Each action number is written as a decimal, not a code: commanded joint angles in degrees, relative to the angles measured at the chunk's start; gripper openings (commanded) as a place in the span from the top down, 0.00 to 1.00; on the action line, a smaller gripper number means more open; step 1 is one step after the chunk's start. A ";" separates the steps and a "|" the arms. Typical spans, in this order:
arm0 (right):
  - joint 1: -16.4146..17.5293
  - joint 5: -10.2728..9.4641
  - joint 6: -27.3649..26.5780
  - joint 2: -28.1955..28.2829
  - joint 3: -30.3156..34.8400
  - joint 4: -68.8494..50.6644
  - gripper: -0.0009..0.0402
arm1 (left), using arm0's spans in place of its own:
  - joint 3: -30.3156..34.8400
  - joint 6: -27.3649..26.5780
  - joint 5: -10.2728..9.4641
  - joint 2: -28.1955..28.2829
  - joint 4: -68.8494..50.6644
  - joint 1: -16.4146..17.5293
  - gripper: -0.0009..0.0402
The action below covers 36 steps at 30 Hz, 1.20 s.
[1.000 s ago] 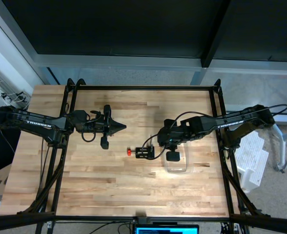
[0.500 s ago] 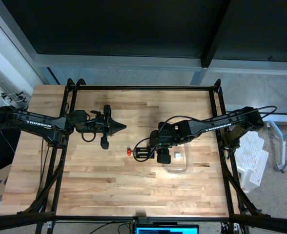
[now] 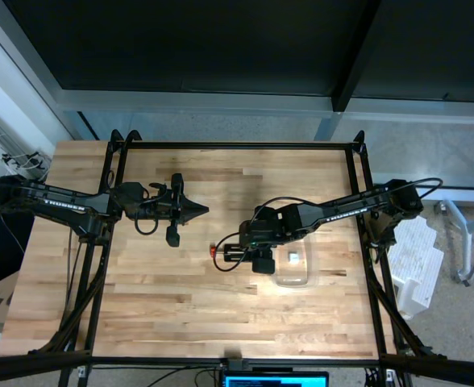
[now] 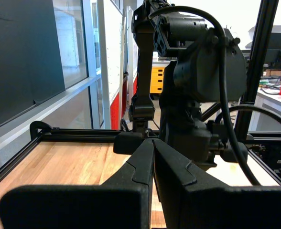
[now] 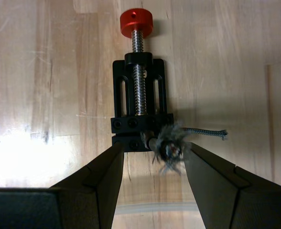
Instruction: Remove the USB-C connector from taskboard and place in the container
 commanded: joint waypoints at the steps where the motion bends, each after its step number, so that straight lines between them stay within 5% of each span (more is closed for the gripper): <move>1: -0.02 -0.04 -0.33 1.05 -0.04 1.07 0.56 | 0.02 0.00 0.02 0.02 0.00 0.00 0.98; 11: 0.00 -0.04 -2.27 2.73 0.24 1.55 0.57 | 0.02 0.00 0.00 0.02 0.02 0.00 0.98; 36: -0.13 -0.04 -3.65 3.06 -0.11 1.97 0.79 | 0.02 0.00 0.00 0.00 0.04 0.00 0.98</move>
